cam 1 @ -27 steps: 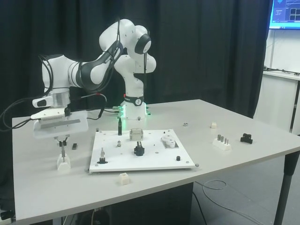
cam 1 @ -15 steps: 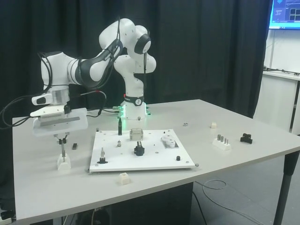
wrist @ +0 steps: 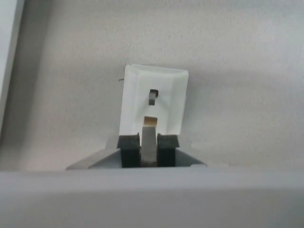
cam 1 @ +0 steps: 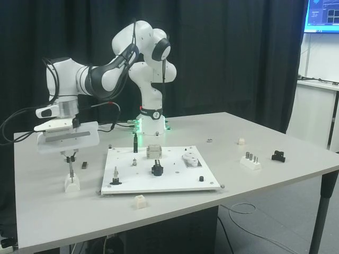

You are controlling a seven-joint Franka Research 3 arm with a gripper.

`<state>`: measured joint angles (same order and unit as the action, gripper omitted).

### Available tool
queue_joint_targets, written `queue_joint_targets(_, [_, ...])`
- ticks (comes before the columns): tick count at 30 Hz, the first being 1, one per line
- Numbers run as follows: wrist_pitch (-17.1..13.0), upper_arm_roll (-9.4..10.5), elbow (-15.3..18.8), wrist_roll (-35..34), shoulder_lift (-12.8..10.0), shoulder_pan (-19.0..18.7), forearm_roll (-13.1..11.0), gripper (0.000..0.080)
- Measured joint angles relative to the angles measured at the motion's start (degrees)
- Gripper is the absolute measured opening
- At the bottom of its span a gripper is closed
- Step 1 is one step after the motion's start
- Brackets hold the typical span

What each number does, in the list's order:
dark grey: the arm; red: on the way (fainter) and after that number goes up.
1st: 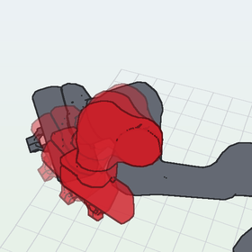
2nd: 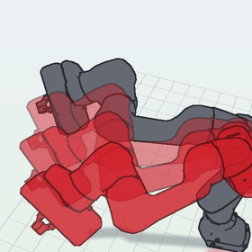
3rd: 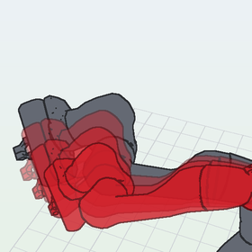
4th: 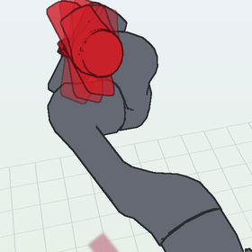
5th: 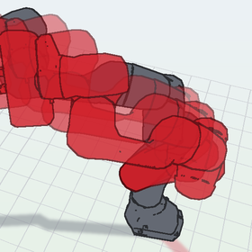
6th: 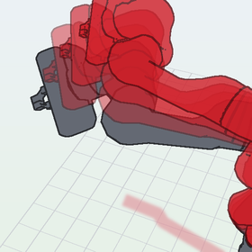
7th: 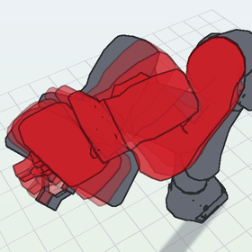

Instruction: Insert square peg 2.

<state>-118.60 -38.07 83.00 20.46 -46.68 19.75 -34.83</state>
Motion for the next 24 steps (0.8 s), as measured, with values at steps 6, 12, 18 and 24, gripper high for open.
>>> queue_joint_targets(6, [0.01, 0.0, -0.13, 0.0, 0.04, -0.03, 0.0, 0.0071])
queue_joint_targets(12, [0.32, 0.0, -0.42, -0.41, 0.11, -0.05, 0.0, 0.0071])
queue_joint_targets(18, [1.27, 0.0, -0.63, -2.26, 0.51, -0.08, 0.0, 0.0071])
queue_joint_targets(24, [2.98, -0.03, -0.63, -7.32, 1.6, -0.24, 0.0, 0.0071])
